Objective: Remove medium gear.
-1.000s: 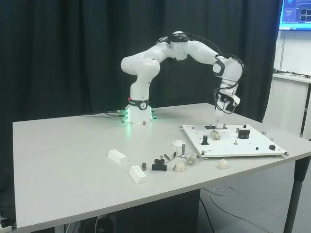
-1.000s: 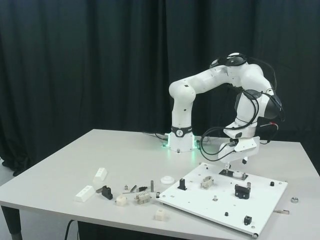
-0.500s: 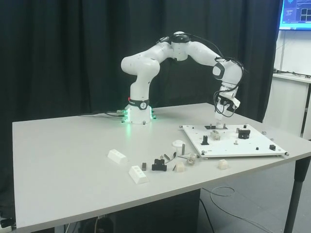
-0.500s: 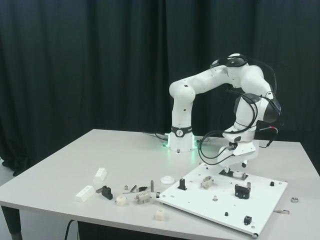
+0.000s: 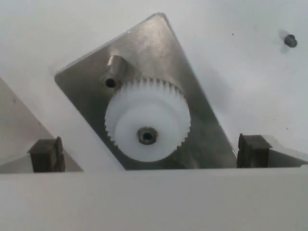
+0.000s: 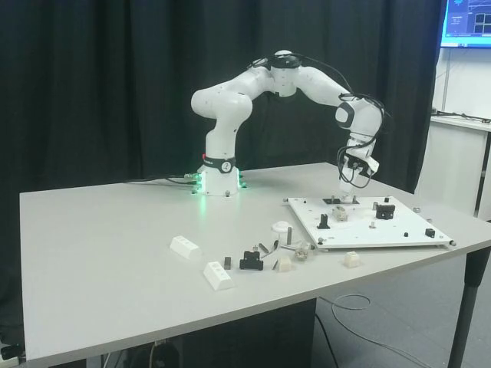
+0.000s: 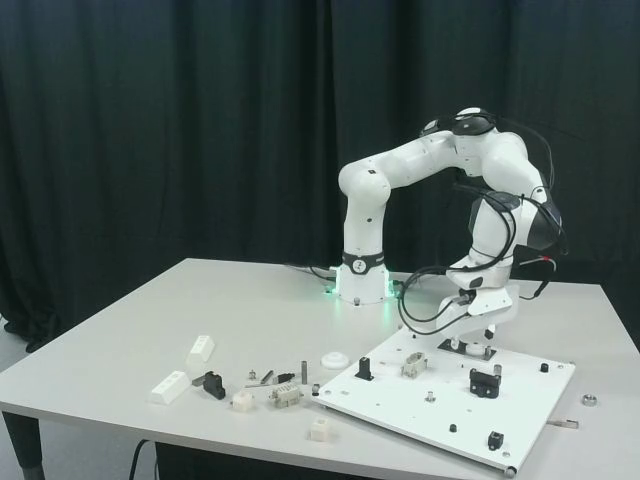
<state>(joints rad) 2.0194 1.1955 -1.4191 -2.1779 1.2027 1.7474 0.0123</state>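
The medium gear [image 5: 147,127] is white and toothed, and sits on a peg on a grey metal plate [image 5: 187,96], beside a bare peg [image 5: 111,82]. My gripper [image 5: 149,153] is open just above it. Its two black fingertips [image 5: 45,154] stand wide apart, one on each side of the gear, and touch nothing. In the room views the gripper [image 6: 345,195] [image 7: 470,343] hangs low over the far edge of the white board [image 6: 399,230] [image 7: 400,405]. There the hand hides the gear.
Black fixtures [image 6: 385,209] [image 7: 485,381] and small pegs stand on the board. Loose parts lie on the grey table in front of it: two white blocks [image 6: 185,246] [image 6: 218,275], a black piece [image 6: 251,261], a white round part [image 6: 282,226] and a small white block [image 6: 351,259].
The wrist has come down and moved a little toward the arm's base, bringing the gripper close above the gear plate. Nothing on the table has moved.
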